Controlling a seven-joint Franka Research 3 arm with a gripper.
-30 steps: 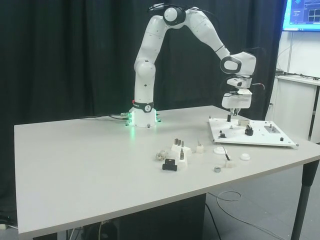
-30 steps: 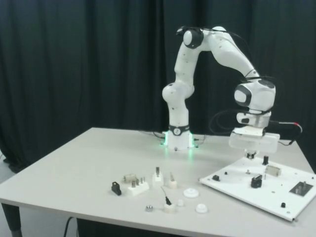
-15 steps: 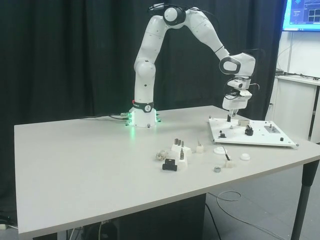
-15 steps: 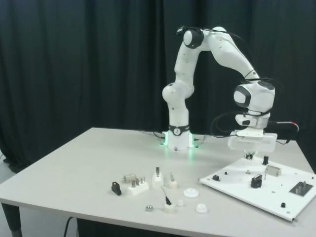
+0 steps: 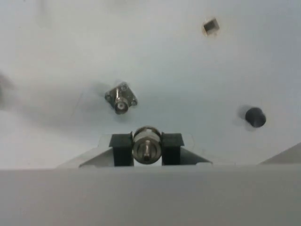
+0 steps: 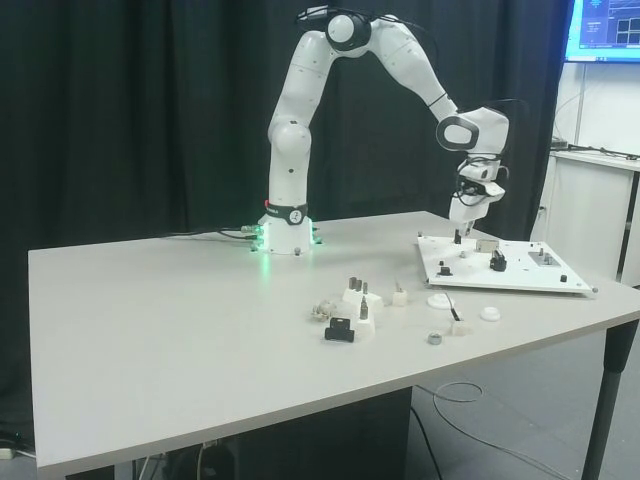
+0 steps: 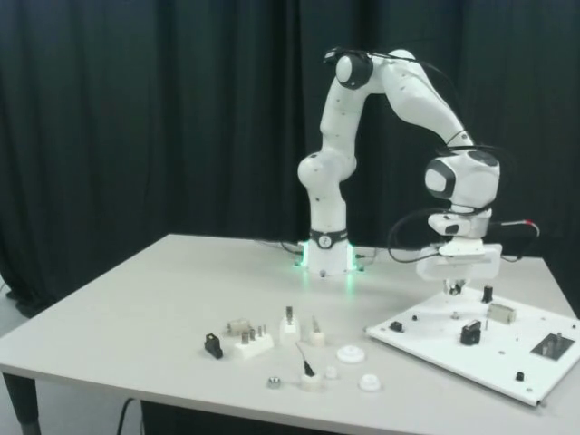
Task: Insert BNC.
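Note:
In the wrist view a grey metal BNC plug (image 5: 146, 147) sits clamped between my two black fingers (image 5: 121, 149), its end facing the white board (image 5: 188, 75). The BNC socket (image 5: 121, 99), on a small square flange, stands on the board a short way from the plug and slightly to one side. The room views show my gripper (image 6: 459, 236) (image 7: 452, 289) hanging just above the board's (image 6: 520, 276) (image 7: 494, 355) corner nearest the arm's base, shut on the plug.
A black knob (image 5: 255, 117) and a small square part (image 5: 210, 26) sit on the board near the socket. On the table in front of the board lie white fixtures with parts (image 6: 355, 305) (image 7: 249, 343), white discs (image 6: 441, 300) and a nut (image 6: 435, 338).
The wrist has turned about its axis, so the hand faces a different way. The gripper has stayed over the same corner of the board, still holding the plug.

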